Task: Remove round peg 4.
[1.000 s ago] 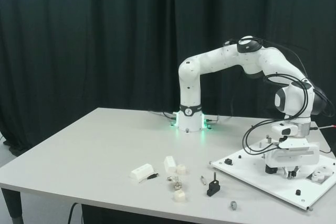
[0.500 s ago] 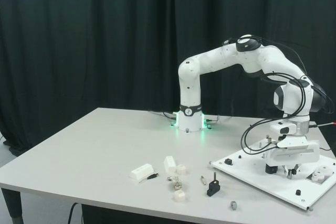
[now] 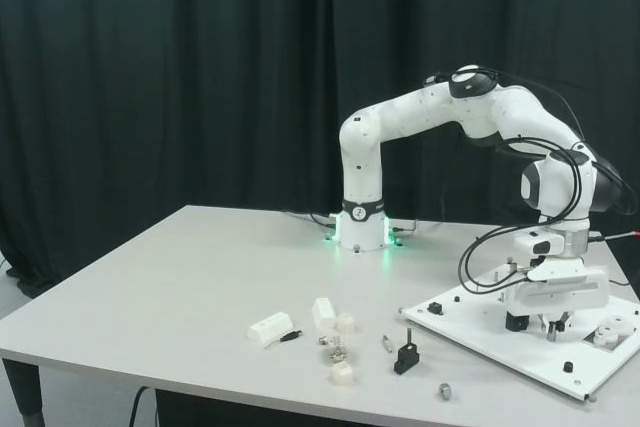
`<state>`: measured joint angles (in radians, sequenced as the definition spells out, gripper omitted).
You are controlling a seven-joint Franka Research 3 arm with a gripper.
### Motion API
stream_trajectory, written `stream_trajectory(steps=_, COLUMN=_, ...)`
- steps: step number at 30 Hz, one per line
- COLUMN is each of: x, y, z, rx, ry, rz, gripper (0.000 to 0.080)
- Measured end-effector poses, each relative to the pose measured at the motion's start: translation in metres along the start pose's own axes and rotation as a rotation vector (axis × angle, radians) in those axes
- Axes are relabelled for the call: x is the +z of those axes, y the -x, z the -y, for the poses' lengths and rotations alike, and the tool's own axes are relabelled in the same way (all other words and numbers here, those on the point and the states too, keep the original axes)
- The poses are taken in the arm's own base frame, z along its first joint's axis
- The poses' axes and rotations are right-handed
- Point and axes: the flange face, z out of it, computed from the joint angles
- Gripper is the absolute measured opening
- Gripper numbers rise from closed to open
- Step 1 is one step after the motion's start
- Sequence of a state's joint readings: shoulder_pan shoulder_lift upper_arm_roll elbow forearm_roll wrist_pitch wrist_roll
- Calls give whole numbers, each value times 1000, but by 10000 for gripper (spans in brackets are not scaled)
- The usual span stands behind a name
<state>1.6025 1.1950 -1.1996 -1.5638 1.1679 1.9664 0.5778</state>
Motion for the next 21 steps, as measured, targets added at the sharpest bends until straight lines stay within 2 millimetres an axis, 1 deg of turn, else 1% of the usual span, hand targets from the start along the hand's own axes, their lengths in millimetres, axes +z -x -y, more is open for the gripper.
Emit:
stream_trajectory(steps=8, x=-6, y=-1, z=0, rx=1, ry=0, rz=5, gripper=150)
stream_trajectory(steps=21, x=-32, y=-7, z=1, rx=3, ry=6, rz=18, gripper=150)
